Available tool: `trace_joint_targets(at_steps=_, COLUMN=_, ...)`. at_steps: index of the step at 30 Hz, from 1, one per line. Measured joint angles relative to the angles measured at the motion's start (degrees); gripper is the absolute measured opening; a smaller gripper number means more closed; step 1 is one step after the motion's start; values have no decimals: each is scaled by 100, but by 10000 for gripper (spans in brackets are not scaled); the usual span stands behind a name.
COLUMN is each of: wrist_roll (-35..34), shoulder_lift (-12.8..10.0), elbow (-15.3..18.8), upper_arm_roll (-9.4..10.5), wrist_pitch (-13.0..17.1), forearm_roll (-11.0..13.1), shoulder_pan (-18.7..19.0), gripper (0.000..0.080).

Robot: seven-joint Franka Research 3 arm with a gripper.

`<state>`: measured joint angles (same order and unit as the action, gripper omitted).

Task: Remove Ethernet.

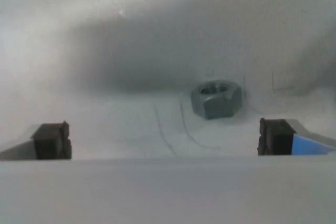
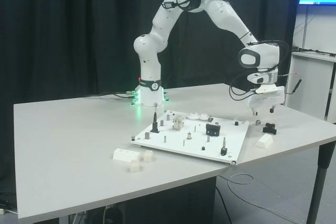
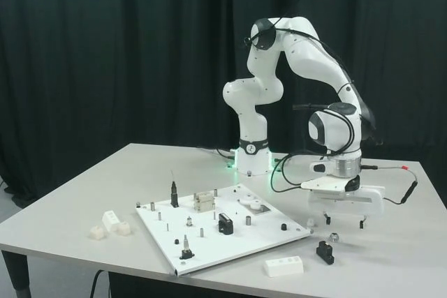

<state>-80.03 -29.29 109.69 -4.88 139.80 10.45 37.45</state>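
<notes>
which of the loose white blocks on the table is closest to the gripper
The lone white block off the board's corner on the gripper's side. The other three white blocks sit clustered off the board's opposite end.

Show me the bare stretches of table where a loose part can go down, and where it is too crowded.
Bare table runs wide between the arm's base and the small white blocks. Crowded: the white board is studded with fixtures, and off its far corner, below the open gripper, sit a hex nut, a black part and a white block.
</notes>
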Motion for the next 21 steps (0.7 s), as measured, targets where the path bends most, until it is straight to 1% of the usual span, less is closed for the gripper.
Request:
trace_joint_targets(at_steps=9, wrist_roll=-125, shoulder_lift=127, elbow=-114, upper_arm_roll=-28, wrist_pitch=-283, forearm_roll=-87, shoulder_pan=59, gripper=800)
trace_joint_targets(at_steps=21, wrist_roll=-271, shoulder_lift=225, elbow=-129, upper_arm_roll=-29, wrist_pitch=-343, forearm_roll=-215, shoulder_pan=124, gripper=800)
